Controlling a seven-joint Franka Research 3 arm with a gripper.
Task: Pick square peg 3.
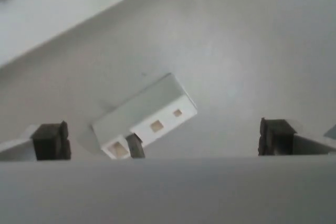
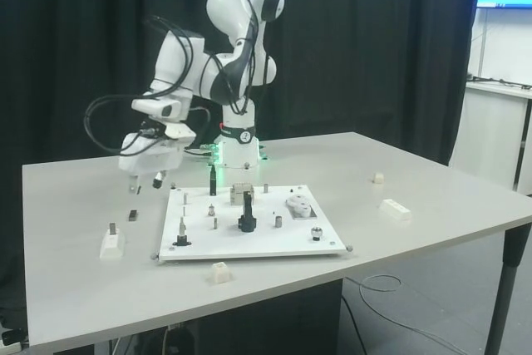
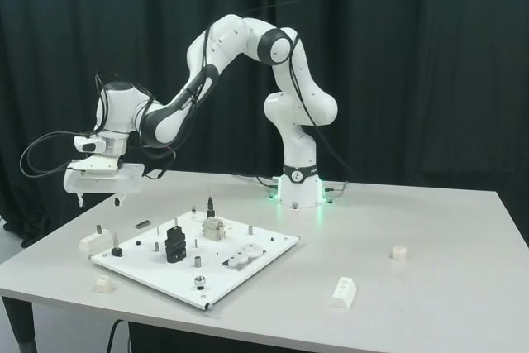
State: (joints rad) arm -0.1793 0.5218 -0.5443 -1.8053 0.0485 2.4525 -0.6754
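A white holder block (image 1: 144,116) with three square holes lies on the grey table, and a dark square peg (image 1: 135,145) stands in one end hole. The room views show the same block (image 2: 112,244) (image 3: 89,242) with the peg (image 2: 111,228) (image 3: 98,228) upright, off the white board's left side. My gripper (image 1: 163,140) (image 2: 145,184) (image 3: 97,198) hangs open well above the table, a little beyond the block toward the arm's base. Its black fingertips (image 1: 51,141) stand wide apart with nothing between them.
The white assembly board (image 2: 249,234) (image 3: 207,279) (image 1: 52,9) carries several pegs and black parts. A small dark piece (image 2: 133,215) (image 3: 142,223) lies on the table near the board's edge. Small white blocks (image 2: 219,272) (image 2: 395,209) (image 3: 343,291) sit elsewhere on the table.
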